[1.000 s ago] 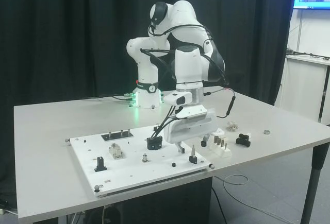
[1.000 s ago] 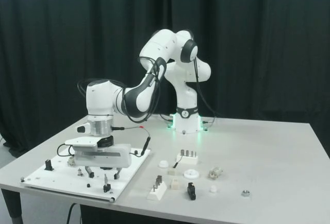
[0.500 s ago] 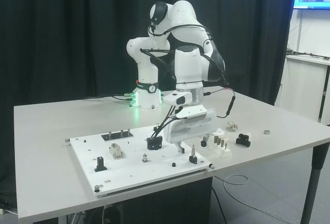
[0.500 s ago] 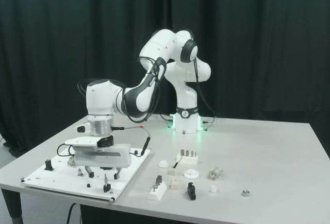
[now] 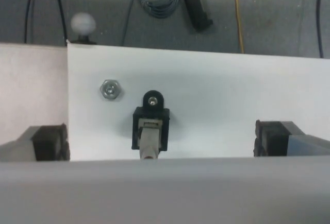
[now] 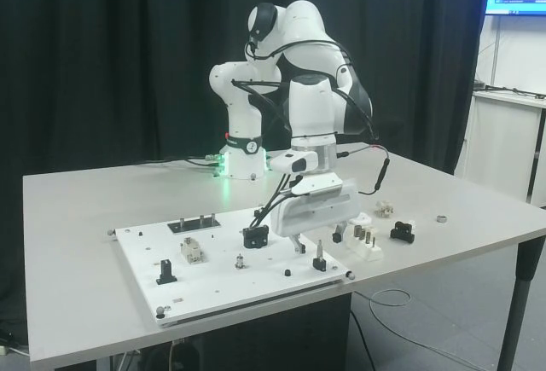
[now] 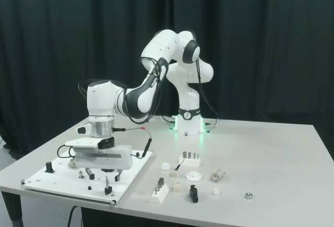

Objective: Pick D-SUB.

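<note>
- Board (image 6: 213,281) of smooth white plate lies flat on the grey table (image 6: 68,217), small fixtures standing on it; from the left in the first room view come a black bracket (image 6: 165,270), a pale blocky part (image 6: 192,251) and a dark flat strip with two upright pins (image 6: 194,223).
- D-SUB (image 5: 150,127) sits on that board near its front edge, directly under the wrist: a black boxy housing with a round screw tab at one end and a grey rounded plug seated in it; a hexagonal metal nut (image 5: 110,89) lies just beside it on the white surface.
- Gripper (image 5: 161,139) hangs low over the board, black blocky fingers (image 5: 270,137) spread wide to either side of the connector and apart from it; nothing is grasped.
- White arm (image 6: 307,89), glossy and rounded, bends down from its base, where a green light glows (image 6: 223,159).
- Loose parts lie on the bare table past the board's right edge: a white block holding upright pins (image 6: 365,241), a black clip (image 6: 403,231), a small ring (image 6: 442,217).
</note>
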